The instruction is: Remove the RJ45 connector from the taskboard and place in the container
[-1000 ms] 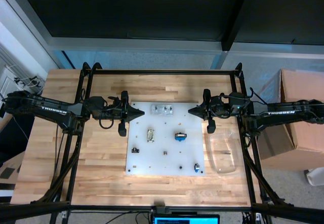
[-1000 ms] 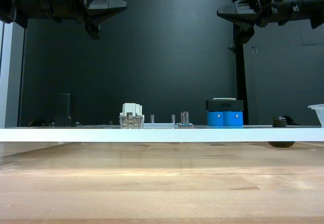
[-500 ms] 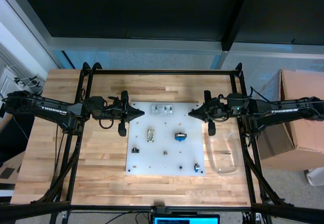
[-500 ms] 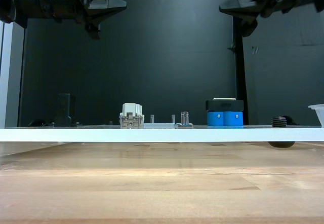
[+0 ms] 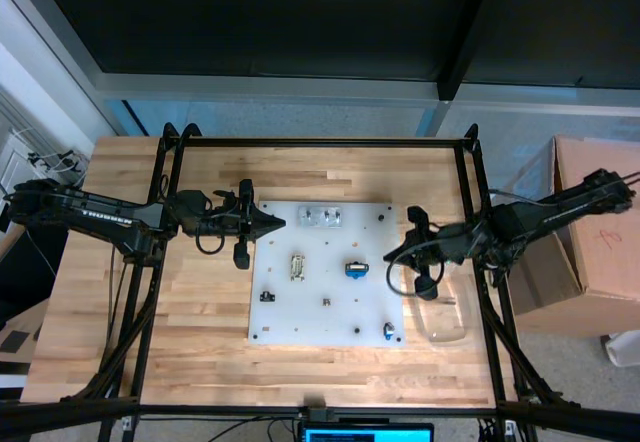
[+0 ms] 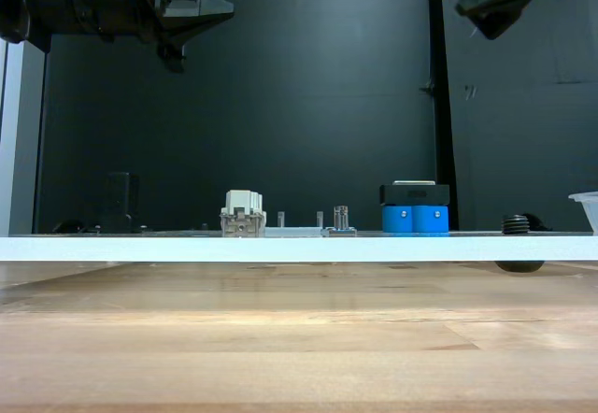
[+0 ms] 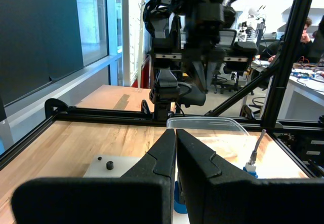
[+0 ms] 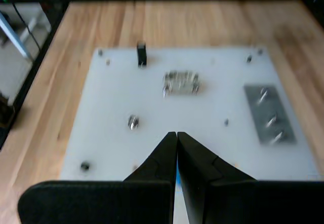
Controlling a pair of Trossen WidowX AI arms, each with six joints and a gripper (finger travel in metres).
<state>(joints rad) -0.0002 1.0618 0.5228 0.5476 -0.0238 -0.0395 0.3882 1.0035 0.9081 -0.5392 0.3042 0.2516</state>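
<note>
The left gripper (image 5: 279,224) is seen closed and empty above the left edge of the taskboard (image 5: 300,317); the right gripper (image 5: 389,258), closed and empty, above its right edge; the RJ45 connector cannot be picked out.

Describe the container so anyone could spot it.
Find the white taskboard on the wooden table, left gripper above its left edge, right gripper above its right. The container is the clear tub on the wood beside that right edge, the only item off the board.
</note>
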